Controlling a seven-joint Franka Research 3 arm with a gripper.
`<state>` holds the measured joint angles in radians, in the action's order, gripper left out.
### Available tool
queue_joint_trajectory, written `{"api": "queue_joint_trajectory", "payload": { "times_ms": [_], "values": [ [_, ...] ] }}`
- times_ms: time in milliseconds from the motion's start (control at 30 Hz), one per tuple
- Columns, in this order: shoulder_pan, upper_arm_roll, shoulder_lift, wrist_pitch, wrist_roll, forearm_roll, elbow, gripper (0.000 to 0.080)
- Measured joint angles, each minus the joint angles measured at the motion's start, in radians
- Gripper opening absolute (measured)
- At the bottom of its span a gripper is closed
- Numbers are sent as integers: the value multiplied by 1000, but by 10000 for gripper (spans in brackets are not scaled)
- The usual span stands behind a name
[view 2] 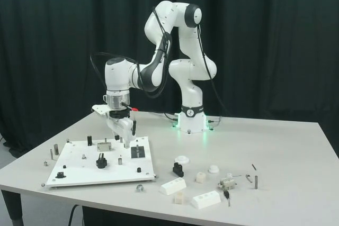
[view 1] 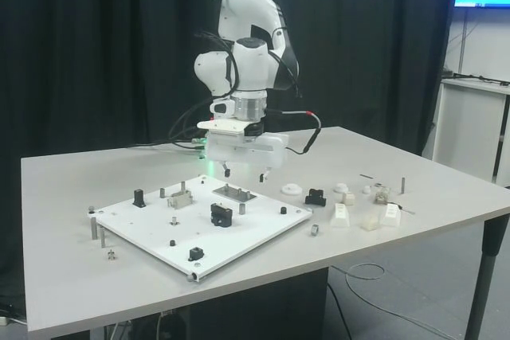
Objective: Remove round peg 4.
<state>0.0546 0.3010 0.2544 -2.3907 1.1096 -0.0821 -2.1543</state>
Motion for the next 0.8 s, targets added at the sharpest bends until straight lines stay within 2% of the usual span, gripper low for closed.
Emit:
{"api": "queue_joint_trajectory", "payload": {
  "times_ms": [400, 800],
  "values": [
    [0, 5, 1, -24, 24, -1, -6, 800],
    [0, 5, 23, -88, 42, -8, -17, 800]
  ]
}}
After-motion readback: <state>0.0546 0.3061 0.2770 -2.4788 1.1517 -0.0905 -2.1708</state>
